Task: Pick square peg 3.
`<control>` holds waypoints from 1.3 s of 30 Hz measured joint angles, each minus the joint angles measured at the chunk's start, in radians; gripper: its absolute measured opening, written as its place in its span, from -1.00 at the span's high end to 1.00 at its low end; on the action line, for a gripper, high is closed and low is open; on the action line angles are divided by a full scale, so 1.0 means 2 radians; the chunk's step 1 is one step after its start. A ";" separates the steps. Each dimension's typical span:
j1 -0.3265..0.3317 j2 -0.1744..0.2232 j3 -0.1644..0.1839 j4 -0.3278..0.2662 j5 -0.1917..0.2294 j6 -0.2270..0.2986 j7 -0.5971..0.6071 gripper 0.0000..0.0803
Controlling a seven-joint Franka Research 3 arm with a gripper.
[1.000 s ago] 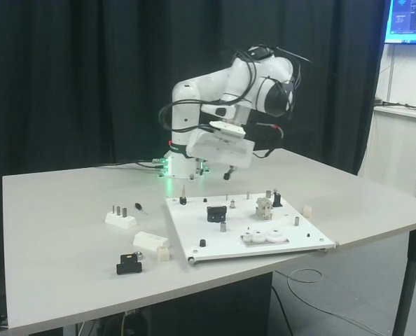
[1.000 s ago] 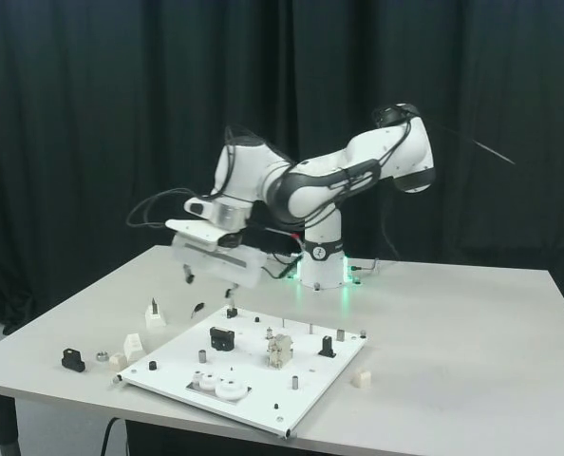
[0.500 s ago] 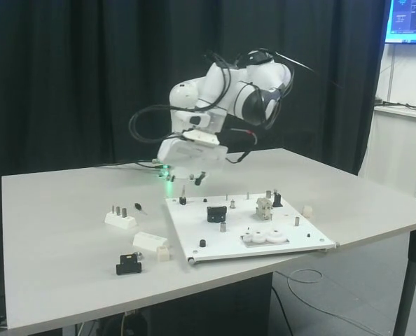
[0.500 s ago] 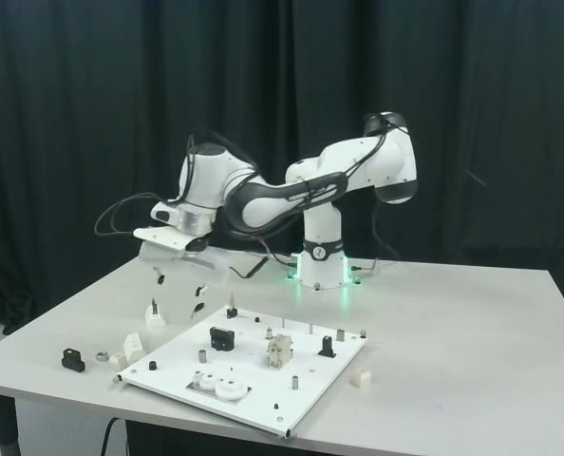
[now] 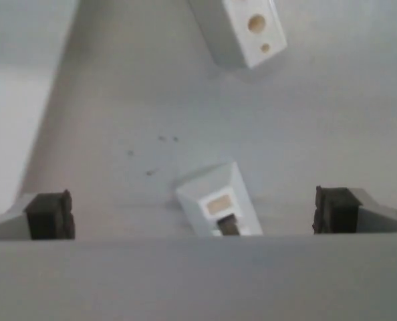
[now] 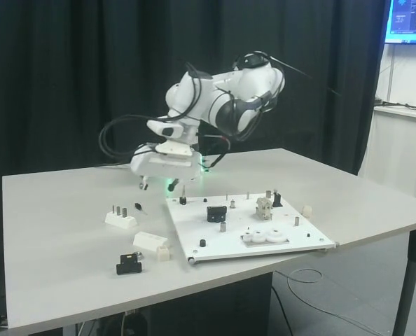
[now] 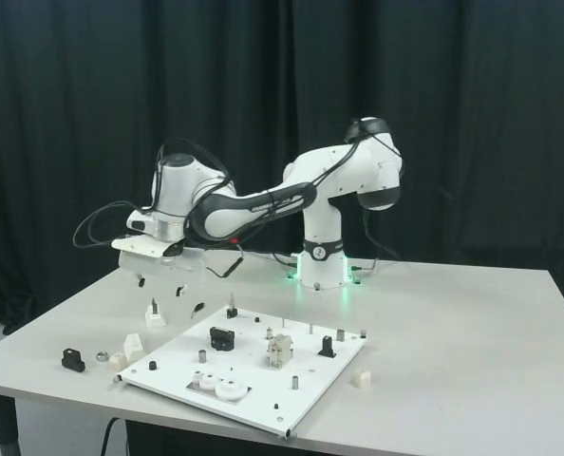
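I've got the gripper (image 6: pixel 161 183) hanging over the grey surface (image 6: pixel 61 210), w/ the fingers (image 5: pixel 49 215) spread wide and nothing btwn them. In wrist view a small white block (image 5: pixel 219 208) w/ a square peg (image 5: pixel 228 226) standing in it sits btwn the fingertips, below them and untouched; can't tell if that's peg 3. A second white block (image 5: pixel 242 27) w/ two holes lies near it. The white board (image 6: pixel 246 229) w/ its parts lies beside the arm (image 7: pixel 263 199).
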 joint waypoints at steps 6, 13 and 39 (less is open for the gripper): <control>-0.029 0.002 0.010 0.008 0.002 0.000 -0.061 -0.99; -0.060 0.005 0.021 0.014 0.009 -0.004 -0.132 -0.99; -0.132 0.008 0.068 0.020 0.024 -0.004 -0.226 -0.99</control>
